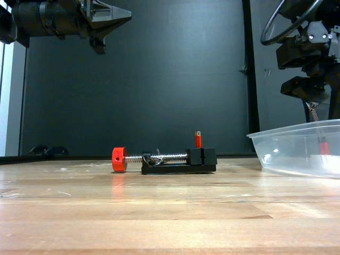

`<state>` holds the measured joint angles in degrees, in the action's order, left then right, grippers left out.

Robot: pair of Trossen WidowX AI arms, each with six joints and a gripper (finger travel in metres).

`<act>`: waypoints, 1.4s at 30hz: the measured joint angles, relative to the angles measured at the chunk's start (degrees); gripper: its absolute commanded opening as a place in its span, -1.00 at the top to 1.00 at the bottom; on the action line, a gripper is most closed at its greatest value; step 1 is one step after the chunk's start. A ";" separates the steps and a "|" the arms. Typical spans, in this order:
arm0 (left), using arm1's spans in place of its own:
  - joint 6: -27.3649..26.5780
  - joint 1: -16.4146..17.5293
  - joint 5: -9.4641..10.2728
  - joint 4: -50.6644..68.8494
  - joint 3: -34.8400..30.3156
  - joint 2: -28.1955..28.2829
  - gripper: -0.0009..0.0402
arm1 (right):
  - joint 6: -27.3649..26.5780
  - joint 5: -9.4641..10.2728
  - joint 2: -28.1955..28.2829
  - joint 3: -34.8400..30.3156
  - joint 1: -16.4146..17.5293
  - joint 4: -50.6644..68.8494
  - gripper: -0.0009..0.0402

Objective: Pick the RCA connector and install on taskboard

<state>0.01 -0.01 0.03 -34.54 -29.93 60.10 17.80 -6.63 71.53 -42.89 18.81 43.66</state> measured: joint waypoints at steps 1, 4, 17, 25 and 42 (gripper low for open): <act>0.00 0.00 0.02 0.02 -0.02 0.00 0.96 | -0.02 0.02 0.11 0.22 0.00 -0.39 0.08; -0.02 0.00 0.02 0.00 0.00 0.00 0.96 | -0.04 0.02 0.28 0.90 0.04 -1.68 0.08; 0.00 0.00 0.00 0.00 0.00 0.00 0.96 | 0.61 0.15 0.83 3.74 0.22 -5.79 0.08; -0.02 0.00 0.00 0.00 -0.02 0.00 0.96 | 0.96 0.20 2.27 4.11 0.31 -7.23 0.08; 0.00 0.00 0.02 0.00 -0.02 0.00 0.96 | 1.36 -0.17 2.86 4.66 0.33 -7.52 0.08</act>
